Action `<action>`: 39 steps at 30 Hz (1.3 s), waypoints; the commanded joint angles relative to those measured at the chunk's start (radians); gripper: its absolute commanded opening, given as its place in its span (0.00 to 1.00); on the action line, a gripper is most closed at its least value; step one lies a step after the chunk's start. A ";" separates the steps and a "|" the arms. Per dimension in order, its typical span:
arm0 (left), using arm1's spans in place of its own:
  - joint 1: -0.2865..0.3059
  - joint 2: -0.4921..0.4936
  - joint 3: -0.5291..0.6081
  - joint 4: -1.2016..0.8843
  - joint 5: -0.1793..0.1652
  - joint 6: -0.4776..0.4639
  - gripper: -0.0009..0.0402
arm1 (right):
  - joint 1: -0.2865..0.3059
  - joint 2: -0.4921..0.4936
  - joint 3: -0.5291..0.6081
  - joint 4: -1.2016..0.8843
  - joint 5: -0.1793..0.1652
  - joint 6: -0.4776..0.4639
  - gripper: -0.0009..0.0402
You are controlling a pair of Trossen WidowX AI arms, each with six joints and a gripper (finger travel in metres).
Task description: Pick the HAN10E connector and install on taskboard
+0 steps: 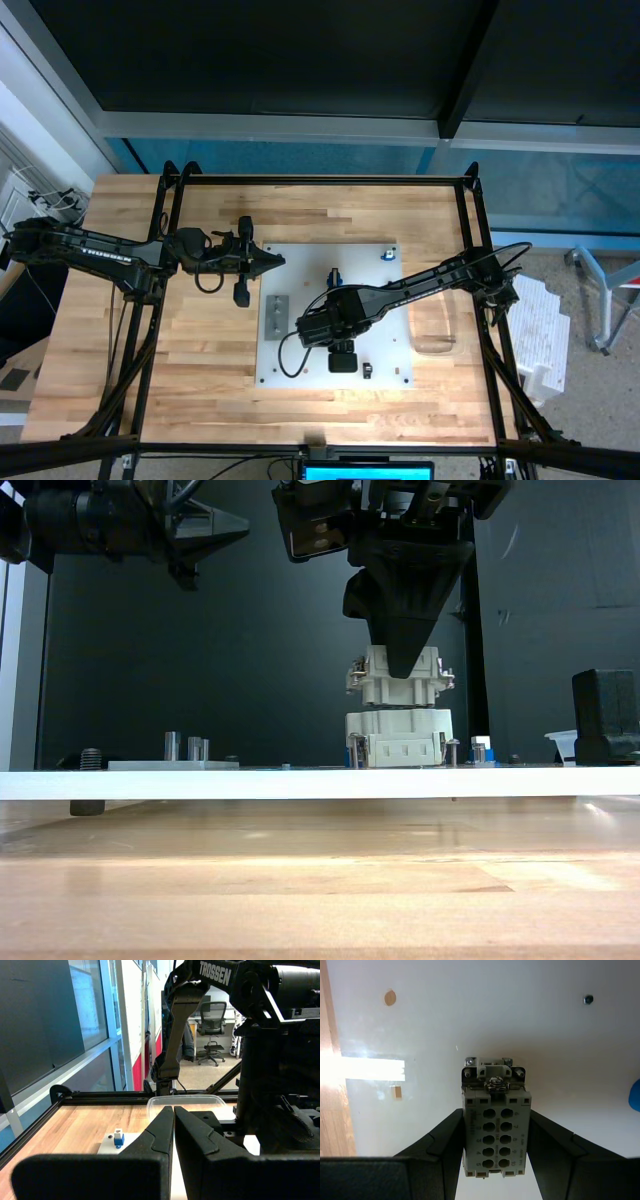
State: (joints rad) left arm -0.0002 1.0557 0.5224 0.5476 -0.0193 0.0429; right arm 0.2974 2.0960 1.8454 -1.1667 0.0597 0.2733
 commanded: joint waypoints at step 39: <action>0.000 0.000 0.000 0.000 0.000 0.000 0.02 | 0.000 0.031 -0.048 0.062 0.000 0.005 0.07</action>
State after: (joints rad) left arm -0.0002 1.0557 0.5228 0.5472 -0.0193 0.0429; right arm 0.2970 2.1269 1.7988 -1.1030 0.0597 0.2745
